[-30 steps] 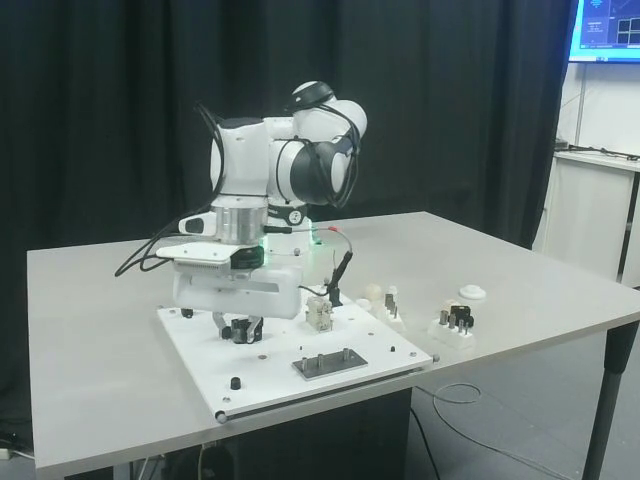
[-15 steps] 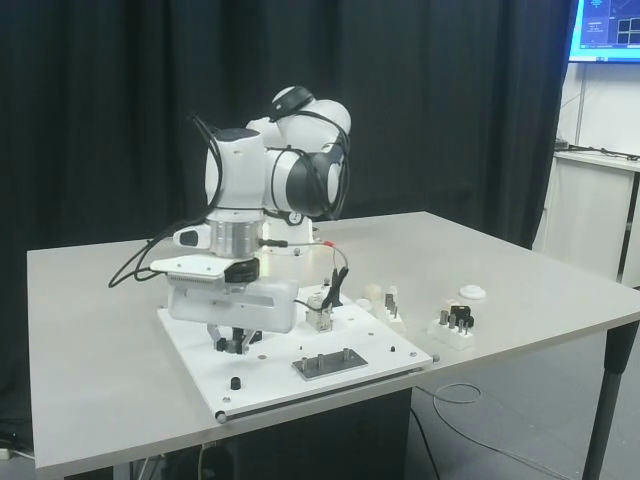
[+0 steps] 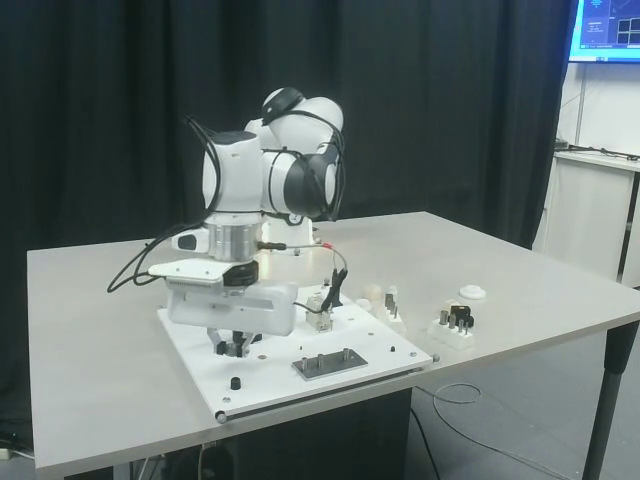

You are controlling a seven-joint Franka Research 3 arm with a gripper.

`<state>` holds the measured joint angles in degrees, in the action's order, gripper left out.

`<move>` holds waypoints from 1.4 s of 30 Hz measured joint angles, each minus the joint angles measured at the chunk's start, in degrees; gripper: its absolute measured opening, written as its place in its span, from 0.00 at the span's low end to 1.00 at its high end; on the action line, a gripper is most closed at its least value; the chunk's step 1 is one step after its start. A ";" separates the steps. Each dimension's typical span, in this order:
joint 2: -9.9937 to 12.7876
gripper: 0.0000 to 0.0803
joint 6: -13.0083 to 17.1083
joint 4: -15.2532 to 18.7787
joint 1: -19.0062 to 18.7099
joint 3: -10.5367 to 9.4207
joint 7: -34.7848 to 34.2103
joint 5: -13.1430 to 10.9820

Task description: Insert bolt 4.

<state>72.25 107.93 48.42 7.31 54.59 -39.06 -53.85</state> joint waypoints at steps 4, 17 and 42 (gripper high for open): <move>0.00 0.28 0.40 0.00 0.22 -0.65 -0.52 0.45; -0.01 0.28 1.48 0.00 0.78 -2.89 -3.22 2.27; -0.02 0.28 7.86 -0.01 1.68 -6.59 -7.09 4.47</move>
<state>72.23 115.80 48.41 8.99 47.99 -46.15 -49.38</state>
